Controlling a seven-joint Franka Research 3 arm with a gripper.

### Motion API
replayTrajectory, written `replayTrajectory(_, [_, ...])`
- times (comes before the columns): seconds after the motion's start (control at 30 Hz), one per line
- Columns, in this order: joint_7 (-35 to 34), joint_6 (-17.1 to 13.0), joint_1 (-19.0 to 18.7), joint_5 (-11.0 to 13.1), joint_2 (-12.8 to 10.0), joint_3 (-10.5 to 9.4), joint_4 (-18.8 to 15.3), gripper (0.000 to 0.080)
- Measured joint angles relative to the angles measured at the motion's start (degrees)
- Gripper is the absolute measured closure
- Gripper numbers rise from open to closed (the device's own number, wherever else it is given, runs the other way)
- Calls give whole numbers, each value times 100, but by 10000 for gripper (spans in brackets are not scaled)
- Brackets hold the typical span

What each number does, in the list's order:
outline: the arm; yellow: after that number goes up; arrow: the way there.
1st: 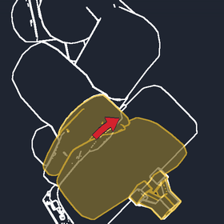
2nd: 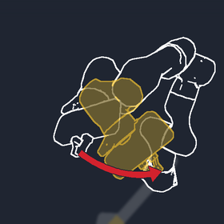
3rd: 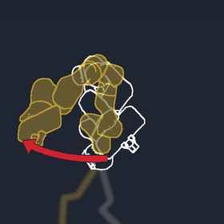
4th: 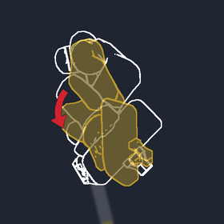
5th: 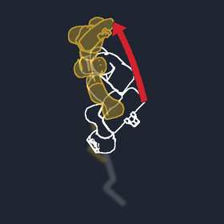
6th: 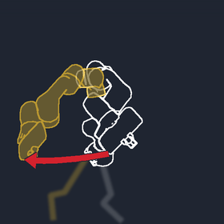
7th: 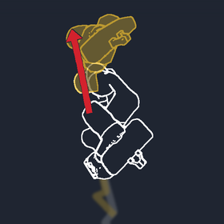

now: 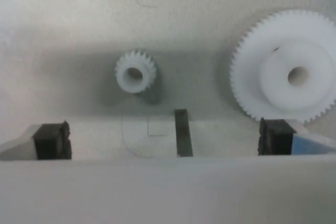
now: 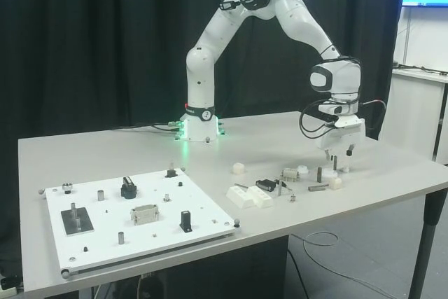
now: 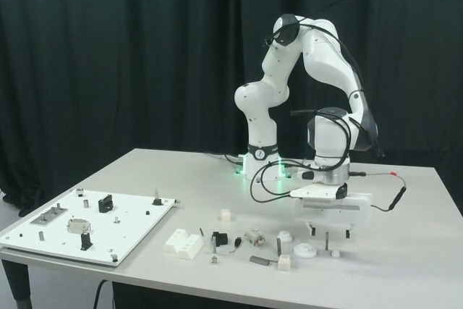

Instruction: Remove round peg 4.

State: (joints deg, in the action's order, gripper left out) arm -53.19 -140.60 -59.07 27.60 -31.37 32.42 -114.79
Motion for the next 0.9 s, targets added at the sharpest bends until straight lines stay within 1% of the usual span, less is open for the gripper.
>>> replayTrajectory(0.07, [-1,44,0,0,4,17,29,6])
replayTrajectory(0.63, [-1,380,9,-17,11,252,283,3])
replayTrajectory(0.9, [4,492,13,-59,13,444,362,3])
